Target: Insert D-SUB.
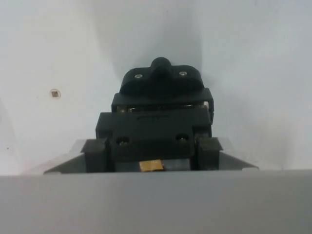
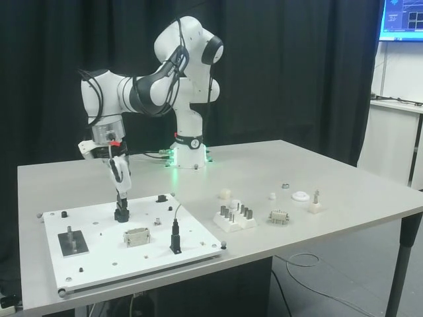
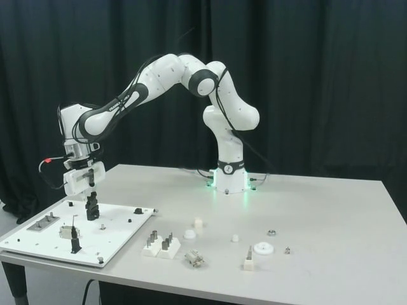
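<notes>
A black D-SUB plug (image 1: 161,109) sits between my fingertips, and my gripper (image 1: 152,152) is shut on it. In the first room view the gripper (image 2: 121,198) points straight down over the white task board (image 2: 198,246), with the plug (image 2: 121,213) at or just above the board's back part. From the second room view the gripper (image 3: 93,196) and plug (image 3: 93,210) stand over the board (image 3: 121,238) near its middle. Whether the plug touches the board, and what lies under it, is hidden.
On the board stand a black upright cable plug (image 2: 176,242), a grey connector housing (image 2: 135,236), a grey block with a peg (image 2: 71,243) and a small black socket (image 2: 161,197). Beside the board on the table are a white peg holder (image 2: 233,218), a loose connector (image 2: 278,217) and small white parts (image 2: 300,195).
</notes>
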Available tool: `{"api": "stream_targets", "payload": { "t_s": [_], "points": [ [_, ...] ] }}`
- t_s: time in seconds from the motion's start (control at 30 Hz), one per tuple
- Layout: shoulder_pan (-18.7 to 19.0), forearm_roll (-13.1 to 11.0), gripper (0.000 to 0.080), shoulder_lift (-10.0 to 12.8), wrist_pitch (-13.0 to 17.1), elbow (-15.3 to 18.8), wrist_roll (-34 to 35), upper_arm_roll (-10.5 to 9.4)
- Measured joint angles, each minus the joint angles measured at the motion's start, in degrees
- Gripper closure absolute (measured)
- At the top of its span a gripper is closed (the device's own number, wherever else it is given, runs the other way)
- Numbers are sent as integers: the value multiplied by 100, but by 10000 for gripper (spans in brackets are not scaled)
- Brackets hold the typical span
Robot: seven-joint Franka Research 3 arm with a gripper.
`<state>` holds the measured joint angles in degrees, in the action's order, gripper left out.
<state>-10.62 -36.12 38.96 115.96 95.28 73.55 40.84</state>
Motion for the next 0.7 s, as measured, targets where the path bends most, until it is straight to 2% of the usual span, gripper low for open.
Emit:
{"api": "stream_targets", "payload": {
  "t_s": [0.7],
  "points": [
    [-55, -51, 422, 28, -97, -11, 50, 1]
  ]
}}
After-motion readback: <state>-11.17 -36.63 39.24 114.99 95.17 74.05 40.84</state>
